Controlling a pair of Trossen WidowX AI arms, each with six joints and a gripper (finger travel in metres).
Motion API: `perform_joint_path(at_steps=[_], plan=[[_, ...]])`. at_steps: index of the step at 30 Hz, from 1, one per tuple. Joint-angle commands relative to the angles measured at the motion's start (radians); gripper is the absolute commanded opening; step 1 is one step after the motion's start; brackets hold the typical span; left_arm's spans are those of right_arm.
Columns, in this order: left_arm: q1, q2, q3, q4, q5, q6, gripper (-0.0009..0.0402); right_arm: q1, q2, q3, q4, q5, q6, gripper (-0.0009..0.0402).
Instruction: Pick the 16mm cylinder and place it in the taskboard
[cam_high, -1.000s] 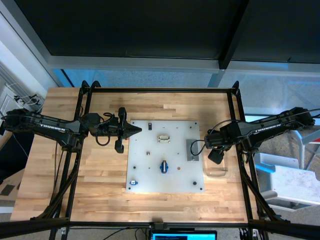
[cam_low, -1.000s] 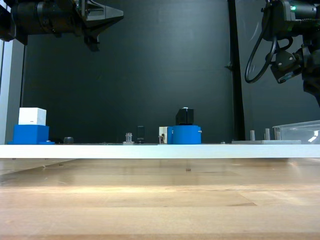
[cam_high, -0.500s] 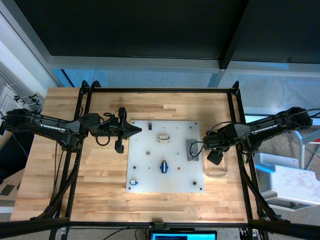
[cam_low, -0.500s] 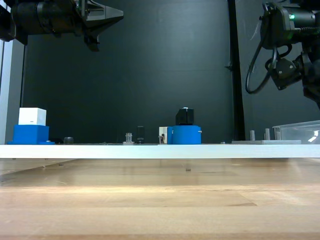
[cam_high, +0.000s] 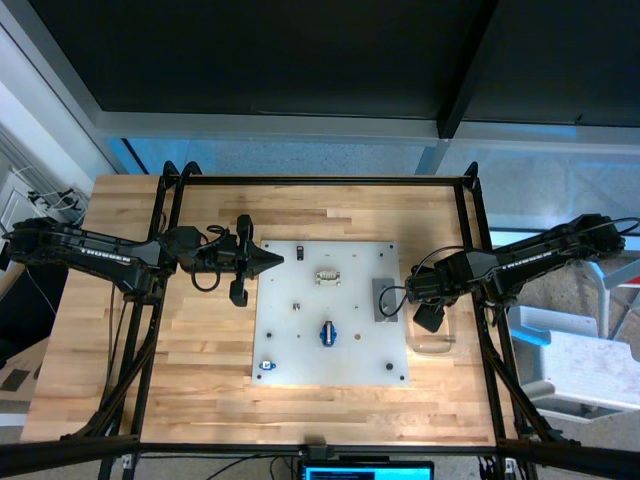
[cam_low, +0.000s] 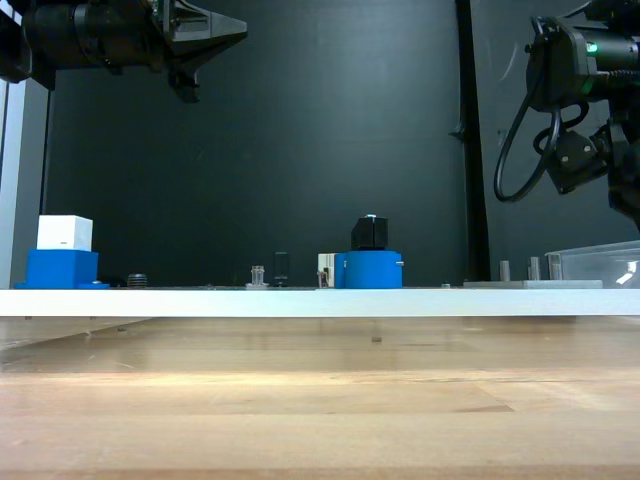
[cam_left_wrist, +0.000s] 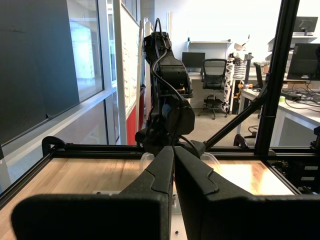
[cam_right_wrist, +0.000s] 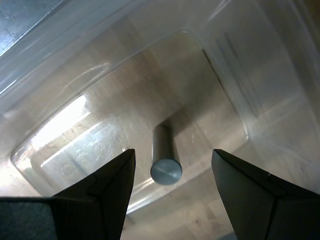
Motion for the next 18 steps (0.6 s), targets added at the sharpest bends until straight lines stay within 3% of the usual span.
perform_joint_path(at_steps=[1,11,18], plan=[[0.0,0.0,0.0,0.0,0.0,0.0,0.0,0.0,0.0,-0.018,0.023,0.0,-0.001,0.0212],[0.0,0.0,0.0,0.0,0.0,0.0,0.0,0.002,0.0,-0.032,0.042,-0.001,-0.002,0.021],[0.0,0.0,0.0,0.0,0.0,0.0,0.0,0.002,0.0,-0.033,0.042,-0.002,0.002,0.0174]])
